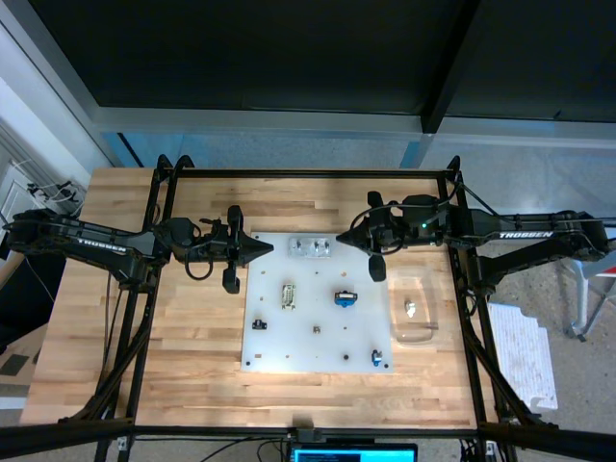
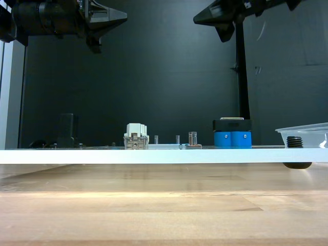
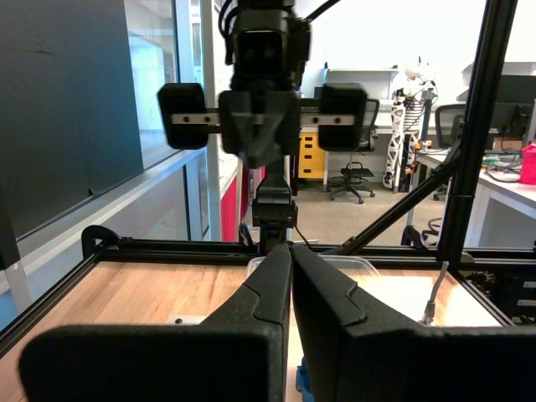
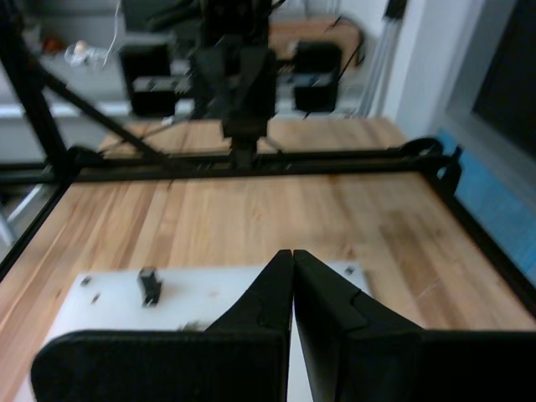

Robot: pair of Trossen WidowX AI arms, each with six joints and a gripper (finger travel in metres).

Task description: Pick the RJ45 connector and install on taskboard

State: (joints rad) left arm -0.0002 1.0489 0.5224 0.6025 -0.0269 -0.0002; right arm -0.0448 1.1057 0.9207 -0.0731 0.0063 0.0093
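Blue jack [image 1: 376, 360] at the board's near right corner looks grey-topped, so I reckon the RJ45 connector [image 1: 374, 357] is already seated (can't swear), while the left pincer [image 3: 291, 251] and right pincer [image 4: 292, 255] hang clenched and empty above the far corners, so next is just a check.

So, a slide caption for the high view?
Left gripper and right gripper, both shut, hover near the white board's far edge.
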